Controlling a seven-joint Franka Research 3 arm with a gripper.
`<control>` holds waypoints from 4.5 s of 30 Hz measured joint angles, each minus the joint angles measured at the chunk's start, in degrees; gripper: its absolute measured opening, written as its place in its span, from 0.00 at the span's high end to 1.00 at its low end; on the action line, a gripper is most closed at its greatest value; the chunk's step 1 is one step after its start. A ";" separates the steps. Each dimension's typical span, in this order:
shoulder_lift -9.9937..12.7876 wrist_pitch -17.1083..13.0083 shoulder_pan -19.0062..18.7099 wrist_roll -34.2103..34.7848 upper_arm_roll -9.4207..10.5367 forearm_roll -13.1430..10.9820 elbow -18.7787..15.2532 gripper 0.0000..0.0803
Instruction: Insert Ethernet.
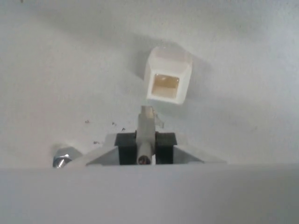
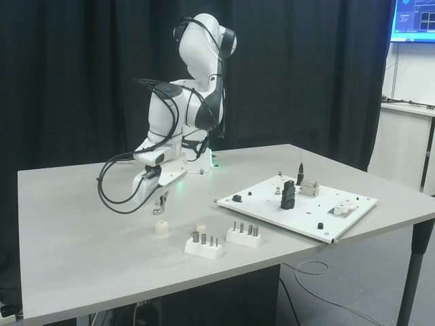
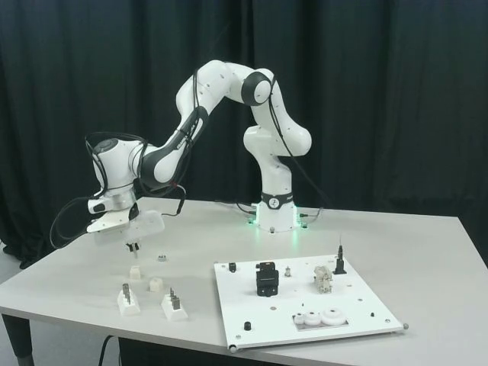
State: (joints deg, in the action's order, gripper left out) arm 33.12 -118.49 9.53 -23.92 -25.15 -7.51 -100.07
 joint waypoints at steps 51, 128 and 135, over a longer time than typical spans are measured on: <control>-16.45 -1.97 -7.20 -0.37 -1.67 -1.06 -21.38 0.91; -28.63 -23.90 -27.53 23.28 -1.52 0.21 -42.24 0.91; -28.36 -24.00 -28.21 24.35 -1.52 0.21 -42.52 0.91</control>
State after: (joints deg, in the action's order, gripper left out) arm 4.76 -142.49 -18.68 0.43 -26.67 -7.31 -142.59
